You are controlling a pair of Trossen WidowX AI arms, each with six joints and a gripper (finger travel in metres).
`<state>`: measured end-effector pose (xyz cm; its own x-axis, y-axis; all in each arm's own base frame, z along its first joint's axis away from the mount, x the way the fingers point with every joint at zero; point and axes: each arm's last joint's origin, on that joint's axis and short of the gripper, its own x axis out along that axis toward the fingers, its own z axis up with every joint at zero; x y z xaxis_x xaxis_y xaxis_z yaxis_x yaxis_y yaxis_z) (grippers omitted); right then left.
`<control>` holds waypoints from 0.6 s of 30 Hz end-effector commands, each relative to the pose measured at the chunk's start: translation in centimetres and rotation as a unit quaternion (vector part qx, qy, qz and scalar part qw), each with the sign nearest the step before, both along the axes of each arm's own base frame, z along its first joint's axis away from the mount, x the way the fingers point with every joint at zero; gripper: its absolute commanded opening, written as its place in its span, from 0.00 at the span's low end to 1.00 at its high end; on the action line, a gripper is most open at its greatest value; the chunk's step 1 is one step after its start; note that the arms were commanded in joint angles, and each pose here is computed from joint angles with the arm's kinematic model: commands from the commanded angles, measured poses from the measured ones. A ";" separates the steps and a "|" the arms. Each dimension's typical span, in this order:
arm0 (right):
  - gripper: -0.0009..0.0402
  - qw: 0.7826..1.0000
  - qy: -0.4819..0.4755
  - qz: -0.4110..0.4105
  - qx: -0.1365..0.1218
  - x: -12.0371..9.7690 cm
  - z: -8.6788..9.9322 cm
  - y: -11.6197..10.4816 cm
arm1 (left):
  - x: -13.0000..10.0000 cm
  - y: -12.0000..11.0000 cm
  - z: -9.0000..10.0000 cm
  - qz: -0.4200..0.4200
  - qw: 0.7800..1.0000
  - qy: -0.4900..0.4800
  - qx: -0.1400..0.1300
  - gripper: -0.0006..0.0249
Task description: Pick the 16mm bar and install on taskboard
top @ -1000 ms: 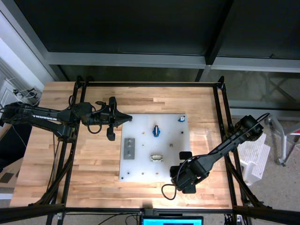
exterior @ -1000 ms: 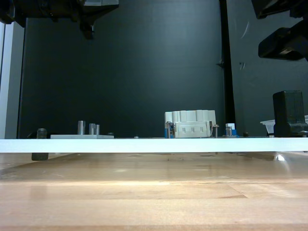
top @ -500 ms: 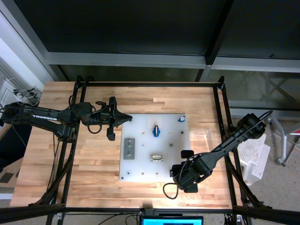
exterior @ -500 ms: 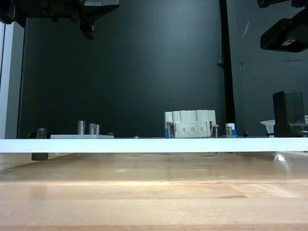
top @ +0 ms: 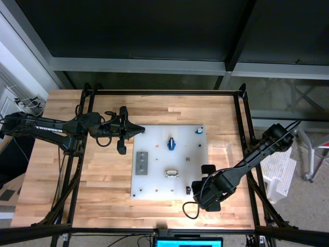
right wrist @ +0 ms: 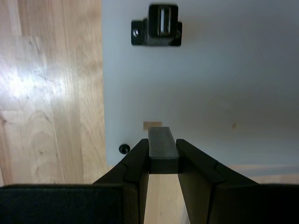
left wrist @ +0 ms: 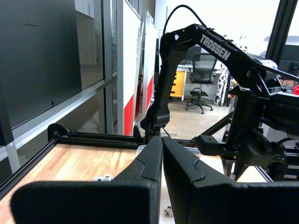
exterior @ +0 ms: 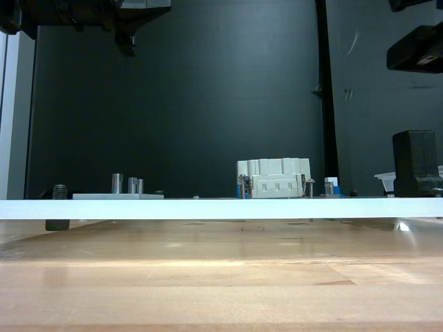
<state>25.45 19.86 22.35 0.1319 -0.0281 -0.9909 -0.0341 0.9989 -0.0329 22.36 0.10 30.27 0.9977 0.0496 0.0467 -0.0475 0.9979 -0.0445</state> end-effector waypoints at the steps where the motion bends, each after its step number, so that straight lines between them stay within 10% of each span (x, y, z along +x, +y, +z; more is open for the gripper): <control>1: 0.03 1.000 -0.001 -0.002 0.001 -0.2 -0.2 0.0 | 0.0 0.0 0.0 0.000 1.000 0.000 0.000 0.02; 18: 0.03 1.000 -0.004 -0.002 0.004 -0.3 -0.8 0.1 | 0.0 0.0 0.0 0.000 1.000 0.000 0.000 0.02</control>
<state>25.14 19.93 21.67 0.1398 -0.0204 -0.9900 -0.0310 0.9992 -0.0250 22.36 0.10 30.27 0.9977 0.0496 0.0467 -0.0475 0.9979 -0.0445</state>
